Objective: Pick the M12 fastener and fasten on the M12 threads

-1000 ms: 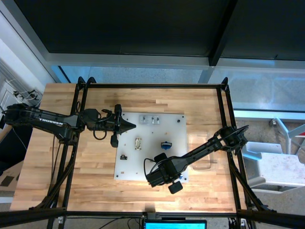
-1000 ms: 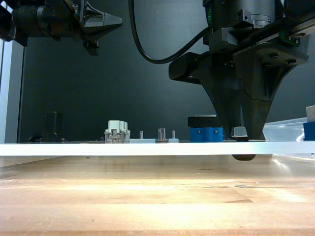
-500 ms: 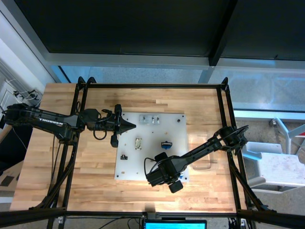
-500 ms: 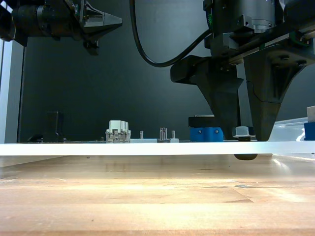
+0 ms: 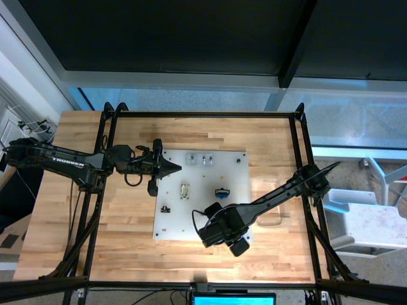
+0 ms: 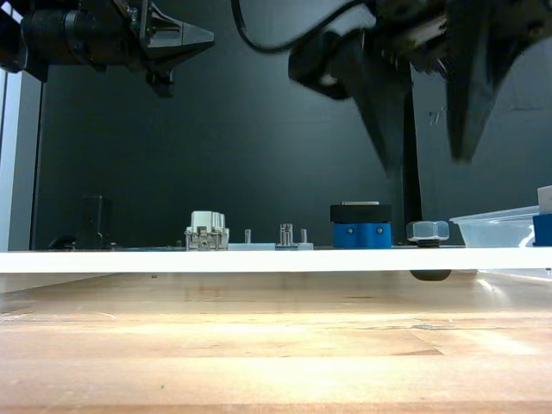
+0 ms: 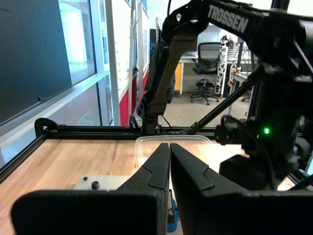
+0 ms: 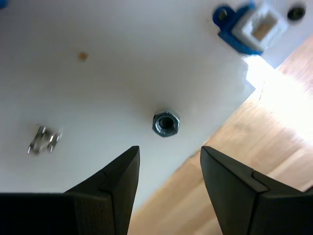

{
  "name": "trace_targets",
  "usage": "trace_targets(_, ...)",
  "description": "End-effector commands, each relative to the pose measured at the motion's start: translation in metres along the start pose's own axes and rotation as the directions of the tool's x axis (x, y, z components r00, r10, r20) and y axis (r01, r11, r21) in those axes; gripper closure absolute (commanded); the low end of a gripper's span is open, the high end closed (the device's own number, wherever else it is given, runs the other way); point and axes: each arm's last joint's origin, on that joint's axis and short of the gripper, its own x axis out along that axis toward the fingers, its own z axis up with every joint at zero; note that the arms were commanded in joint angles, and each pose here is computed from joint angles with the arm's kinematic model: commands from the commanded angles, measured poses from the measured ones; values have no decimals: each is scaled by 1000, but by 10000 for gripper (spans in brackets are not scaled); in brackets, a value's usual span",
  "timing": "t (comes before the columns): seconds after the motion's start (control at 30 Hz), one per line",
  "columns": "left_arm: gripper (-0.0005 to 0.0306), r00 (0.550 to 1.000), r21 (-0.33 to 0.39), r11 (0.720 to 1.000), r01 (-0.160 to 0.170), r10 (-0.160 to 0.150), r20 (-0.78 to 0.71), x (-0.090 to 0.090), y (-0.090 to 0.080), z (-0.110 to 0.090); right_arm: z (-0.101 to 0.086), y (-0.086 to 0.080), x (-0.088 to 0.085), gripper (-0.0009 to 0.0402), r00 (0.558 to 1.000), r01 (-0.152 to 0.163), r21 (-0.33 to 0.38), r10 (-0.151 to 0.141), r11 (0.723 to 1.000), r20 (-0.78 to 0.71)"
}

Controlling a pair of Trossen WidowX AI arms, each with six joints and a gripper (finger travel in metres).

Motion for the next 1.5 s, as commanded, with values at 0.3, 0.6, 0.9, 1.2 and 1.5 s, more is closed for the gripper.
trace_targets(0.3, 300, 1000, 0, 1000, 0, 0, 0, 0, 0, 0, 15, -2, -10, 221, 993, 100, -738, -15, 668, 120)
trace_targets(0.6, 300, 1000, 0, 1000, 0, 0, 0, 0, 0, 0, 13, -4, -9, 221, 994, 105, -975, -23, 196, 102)
trace_targets(0.9, 300, 1000, 0, 1000, 0, 0, 0, 0, 0, 0, 10, -4, -8, 221, 997, 76, -996, -6, -54, 77)
trace_targets(1.2, 300, 1000, 0, 1000, 0, 0, 0, 0, 0, 0, 9, -3, -8, 222, 998, 55, -908, -4, -414, 62)
trace_targets(1.5, 300, 1000, 0, 1000, 0, 0, 0, 0, 0, 0, 9, 0, 1, 311, 997, 55, -781, -6, -622, 76)
